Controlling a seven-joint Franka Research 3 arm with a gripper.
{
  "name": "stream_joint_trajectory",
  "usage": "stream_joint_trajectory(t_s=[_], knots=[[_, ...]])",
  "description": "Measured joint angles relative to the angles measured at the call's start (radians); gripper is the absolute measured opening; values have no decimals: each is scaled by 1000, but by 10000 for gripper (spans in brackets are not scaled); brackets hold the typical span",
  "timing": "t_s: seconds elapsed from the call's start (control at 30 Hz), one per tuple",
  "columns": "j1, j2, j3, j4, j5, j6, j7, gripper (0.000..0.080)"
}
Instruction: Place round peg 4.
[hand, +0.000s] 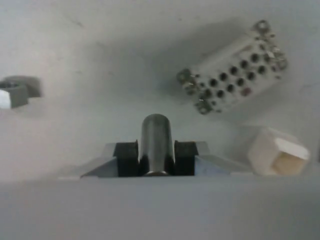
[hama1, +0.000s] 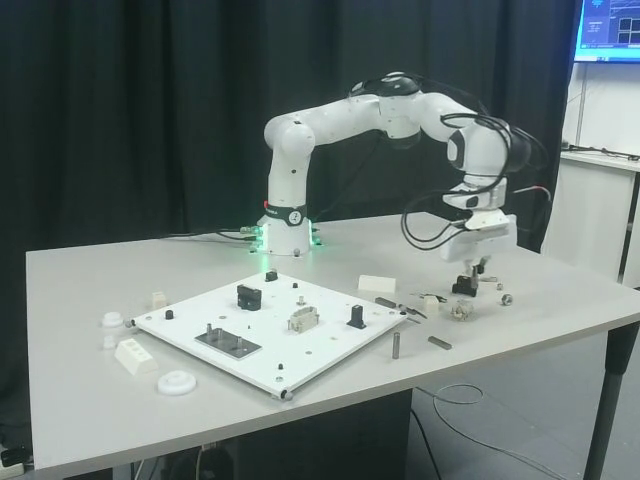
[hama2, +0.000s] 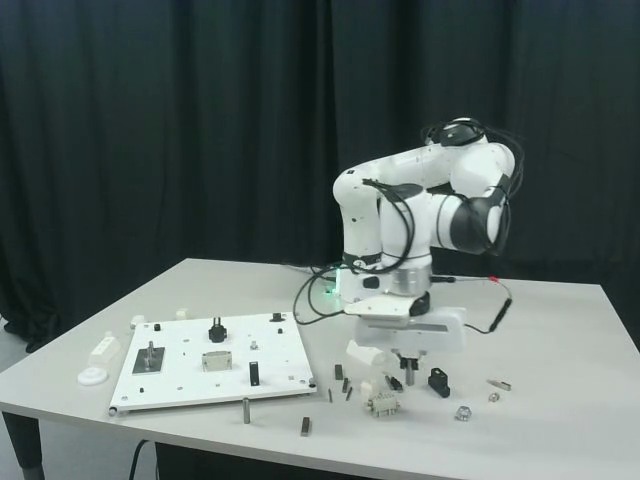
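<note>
Clearly grey, smooth round peg (hand: 156, 145), end effector (hand: 156, 159) clamped, seemingly metal

Grey peg (hand: 156, 142), white multi-pin connector (hand: 232, 67), black pads (hand: 125, 157).

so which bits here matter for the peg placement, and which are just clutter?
Job:
peg, held in the gripper
white board with the holes

Clutter:
multi-pin connector
white hex block
grey nut
loose pins beside the board
white ring
</note>
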Motion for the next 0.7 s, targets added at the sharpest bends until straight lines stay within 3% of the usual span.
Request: stream_joint_trajectory(t_s=[0.43, 0.7], knots=[[-2, 0, 65, 59, -40, 33, 39, 150], [-16, 0, 93, 79, -42, 41, 40, 150]])
